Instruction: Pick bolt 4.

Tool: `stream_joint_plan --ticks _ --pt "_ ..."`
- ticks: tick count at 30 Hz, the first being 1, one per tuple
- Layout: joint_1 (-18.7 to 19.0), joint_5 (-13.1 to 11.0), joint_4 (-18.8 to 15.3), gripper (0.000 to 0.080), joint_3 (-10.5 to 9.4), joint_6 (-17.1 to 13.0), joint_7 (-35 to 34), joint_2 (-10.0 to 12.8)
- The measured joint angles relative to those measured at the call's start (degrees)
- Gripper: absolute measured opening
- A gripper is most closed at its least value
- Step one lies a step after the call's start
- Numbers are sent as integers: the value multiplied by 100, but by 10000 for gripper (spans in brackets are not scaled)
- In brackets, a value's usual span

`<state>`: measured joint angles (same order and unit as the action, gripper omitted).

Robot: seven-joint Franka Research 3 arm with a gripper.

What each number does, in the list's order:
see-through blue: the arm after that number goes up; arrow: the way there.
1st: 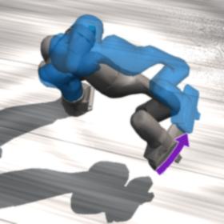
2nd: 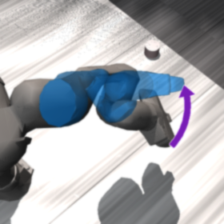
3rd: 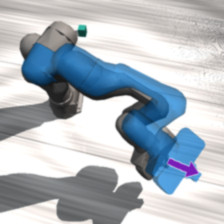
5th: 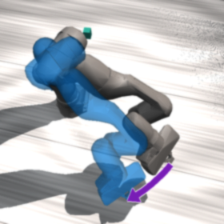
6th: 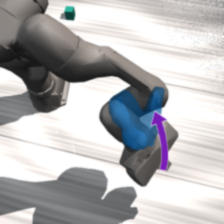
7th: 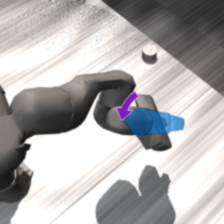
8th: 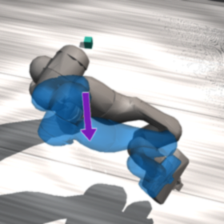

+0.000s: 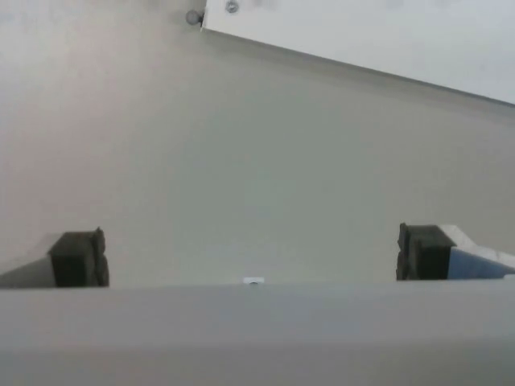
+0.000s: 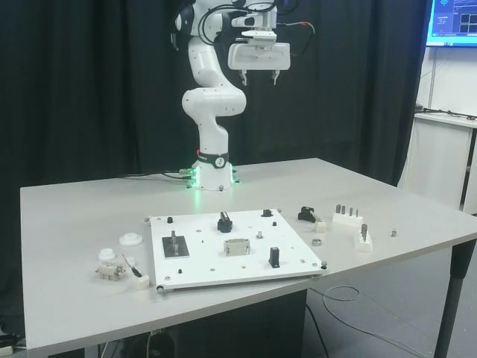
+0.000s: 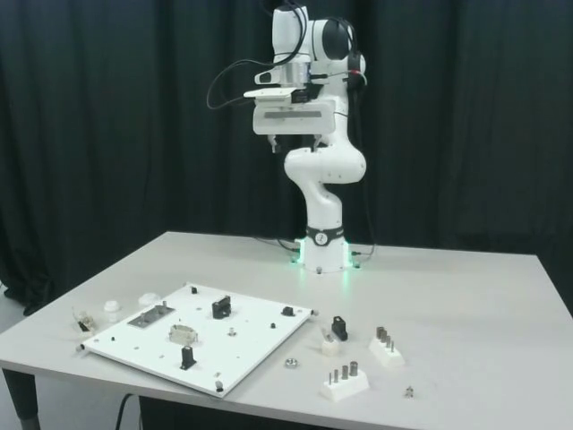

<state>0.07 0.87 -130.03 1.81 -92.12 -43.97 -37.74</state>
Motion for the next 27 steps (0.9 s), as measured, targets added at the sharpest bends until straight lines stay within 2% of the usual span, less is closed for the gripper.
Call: stream_joint_plan --ticks 9,27 --pt "0 105 67 800 55 -4 84 6" --pt "0 128 136 800 140 -156 148 95"
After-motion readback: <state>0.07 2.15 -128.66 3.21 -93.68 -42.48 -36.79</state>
